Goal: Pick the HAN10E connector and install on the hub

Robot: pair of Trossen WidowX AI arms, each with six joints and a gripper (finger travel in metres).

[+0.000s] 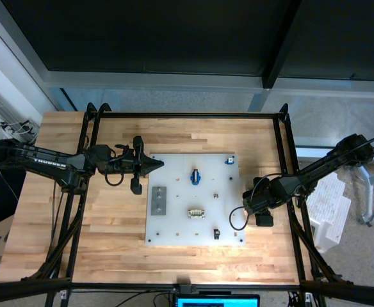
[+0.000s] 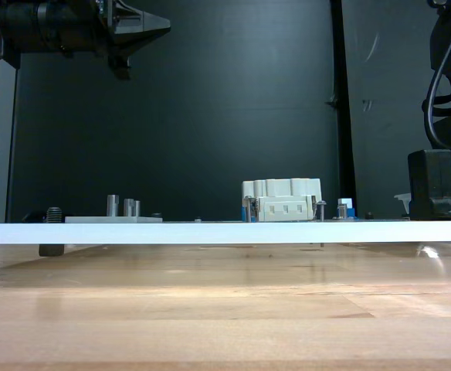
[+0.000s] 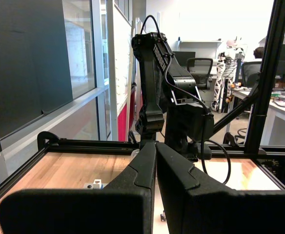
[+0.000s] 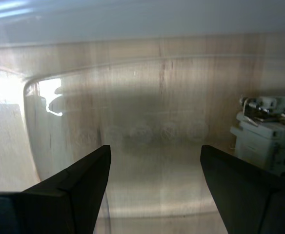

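Smooth varnished wood table [image 1: 78, 224], glossy white board [image 1: 174, 225], matt black left gripper [image 1: 160, 164], right gripper [image 4: 154, 156]

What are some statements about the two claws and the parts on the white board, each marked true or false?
1. The left claw is shut and hangs high above the white board. True.
2. The right claw grips the hub. False: it is open and empty, low at the board's right edge.
3. In the high view, the grey metal block stands left of the hub. True.
4. The blue part lies on the bare wood. False: it is on the board.
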